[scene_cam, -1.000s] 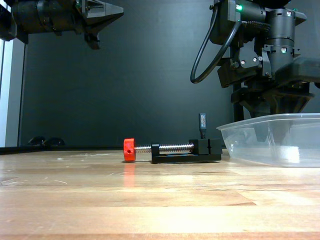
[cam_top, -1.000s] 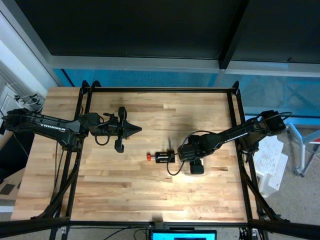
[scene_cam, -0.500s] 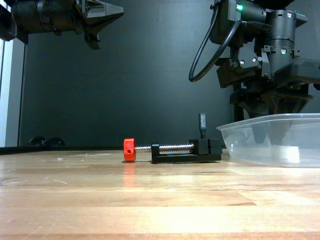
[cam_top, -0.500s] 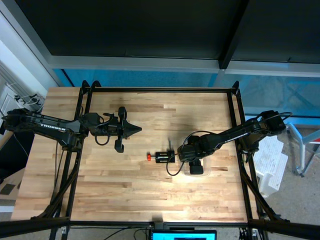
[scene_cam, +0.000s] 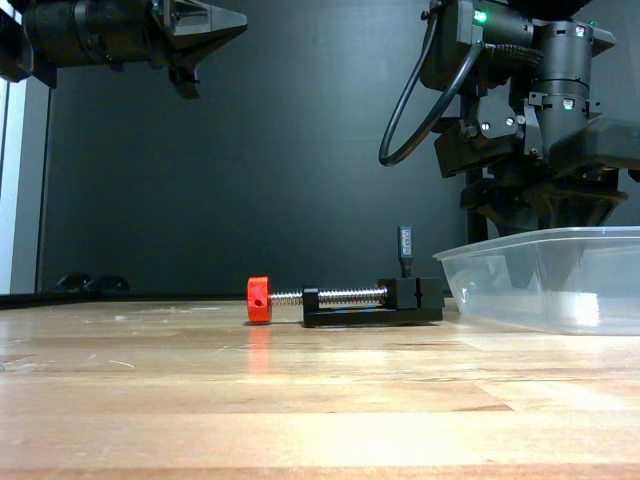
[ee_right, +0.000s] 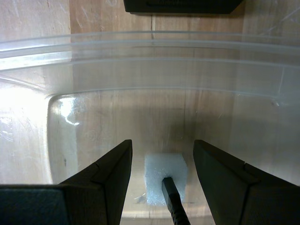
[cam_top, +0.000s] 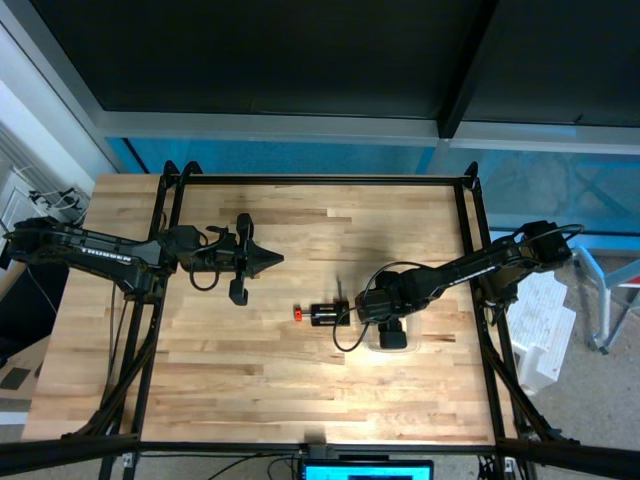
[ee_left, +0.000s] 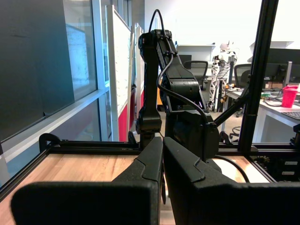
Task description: Pick the usb-c connector and install on the hub
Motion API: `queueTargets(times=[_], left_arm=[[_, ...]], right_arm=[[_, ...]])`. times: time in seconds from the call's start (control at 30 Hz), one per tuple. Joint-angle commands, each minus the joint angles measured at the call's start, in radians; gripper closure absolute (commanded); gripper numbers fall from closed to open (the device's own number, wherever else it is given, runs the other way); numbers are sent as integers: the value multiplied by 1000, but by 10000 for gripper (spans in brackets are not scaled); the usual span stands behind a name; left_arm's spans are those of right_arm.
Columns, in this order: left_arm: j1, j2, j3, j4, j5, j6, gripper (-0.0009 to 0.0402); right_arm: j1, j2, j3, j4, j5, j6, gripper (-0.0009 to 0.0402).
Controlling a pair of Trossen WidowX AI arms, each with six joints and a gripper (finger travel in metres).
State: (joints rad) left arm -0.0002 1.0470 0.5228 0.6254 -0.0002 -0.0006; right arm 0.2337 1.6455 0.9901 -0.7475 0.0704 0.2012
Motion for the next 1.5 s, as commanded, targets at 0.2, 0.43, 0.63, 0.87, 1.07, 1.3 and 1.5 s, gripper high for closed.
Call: queueTargets(times=[0.2, 0.43, 0.63, 0.87, 1.07, 1.3, 1.5], left_arm=[[0, 0, 0, 0, 0, 0, 393], [0, 0, 0, 0, 0, 0, 393], [0, 0, 0, 0, 0, 0, 393], [0, 0, 0, 0, 0, 0, 393], [0, 0, 0, 0, 0, 0, 393], [0, 0, 0, 0, 0, 0, 393], [0, 0, 0, 0, 0, 0, 393]], right_arm=[[0, 0, 0, 2, 0, 0, 212], [0, 0, 0, 2, 0, 0, 212], [0, 0, 0, 1, 0, 0, 212], [0, 0, 0, 1, 0, 0, 212], [0, 0, 0, 1, 0, 0, 212], [0, 0, 11, -5, 0, 0, 212], [0, -2, 17, -11, 0, -1, 212]])
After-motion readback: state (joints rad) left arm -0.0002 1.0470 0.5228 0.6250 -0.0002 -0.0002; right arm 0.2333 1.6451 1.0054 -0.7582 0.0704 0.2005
